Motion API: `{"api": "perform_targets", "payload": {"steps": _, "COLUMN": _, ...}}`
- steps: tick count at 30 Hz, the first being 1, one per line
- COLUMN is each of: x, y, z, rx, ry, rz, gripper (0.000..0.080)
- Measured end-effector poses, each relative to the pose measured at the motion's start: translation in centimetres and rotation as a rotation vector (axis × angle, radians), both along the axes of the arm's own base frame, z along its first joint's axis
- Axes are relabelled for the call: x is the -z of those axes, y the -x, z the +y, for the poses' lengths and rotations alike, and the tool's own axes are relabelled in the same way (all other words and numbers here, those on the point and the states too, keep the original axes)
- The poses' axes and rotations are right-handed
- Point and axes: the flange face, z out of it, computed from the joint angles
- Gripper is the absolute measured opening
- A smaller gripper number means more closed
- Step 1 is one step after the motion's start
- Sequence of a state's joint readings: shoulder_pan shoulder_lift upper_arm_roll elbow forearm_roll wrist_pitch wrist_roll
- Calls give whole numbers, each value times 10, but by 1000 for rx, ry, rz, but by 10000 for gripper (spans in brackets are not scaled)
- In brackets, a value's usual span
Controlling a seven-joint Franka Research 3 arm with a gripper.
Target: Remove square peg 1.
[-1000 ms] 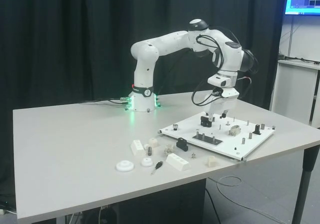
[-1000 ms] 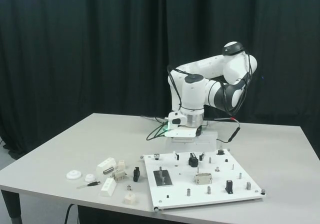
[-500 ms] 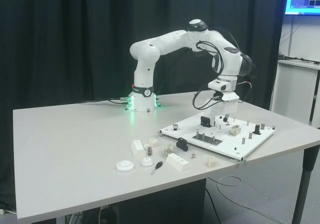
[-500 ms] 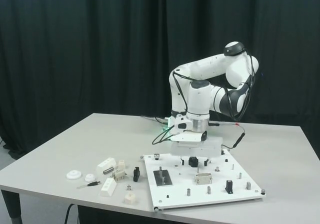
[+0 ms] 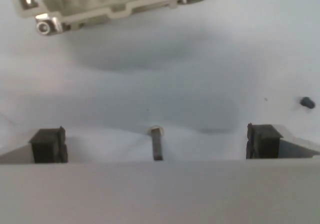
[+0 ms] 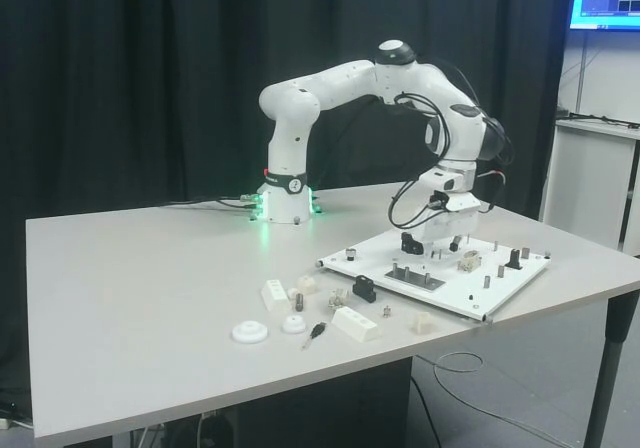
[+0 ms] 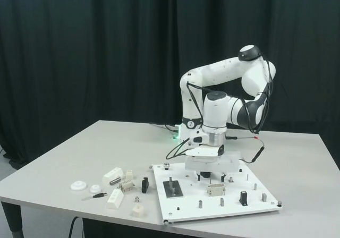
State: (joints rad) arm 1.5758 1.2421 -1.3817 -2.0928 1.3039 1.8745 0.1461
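Observation:
In the wrist view a thin grey peg (image 5: pixel 157 146) stands upright on the white board (image 5: pixel 210 84). My gripper (image 5: pixel 155 143) is open, with one black fingertip (image 5: pixel 48 144) on each side of the peg and a wide gap to both. Nothing touches the peg. In the room views the gripper (image 6: pixel 443 240) (image 7: pixel 211 173) hangs low over the middle of the board (image 6: pixel 500 290) (image 7: pixel 234 207), and the peg itself is hidden behind the hand.
A grey multi-pin connector (image 5: pixel 100 4) (image 7: pixel 214 189) sits on the board close by, among several other small pegs and a black clip (image 6: pixel 514 259). Beside the board lie loose parts: white gears (image 6: pixel 249 332), white blocks (image 6: pixel 356 323) and a black piece (image 7: pixel 145 184).
The arm has swung toward the middle of the board and come down, bringing the gripper from above the board's back edge to just over its surface.

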Motion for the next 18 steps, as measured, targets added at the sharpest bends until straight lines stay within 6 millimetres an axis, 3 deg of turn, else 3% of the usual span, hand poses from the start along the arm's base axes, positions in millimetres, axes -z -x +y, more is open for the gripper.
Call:
{"api": "perform_targets", "payload": {"steps": 15, "x": 3, "y": 2, "z": 6, "rx": 12, "ry": 4, "rz": -2, "gripper": 800}}
{"api": "perform_targets", "payload": {"steps": 16, "x": 3, "y": 2, "z": 6, "rx": 13, "ry": 4, "rz": -2, "gripper": 705}}
{"api": "perform_targets", "payload": {"steps": 18, "x": 3, "y": 2, "z": 6, "rx": 14, "ry": 5, "rz": -3, "gripper": 705}}
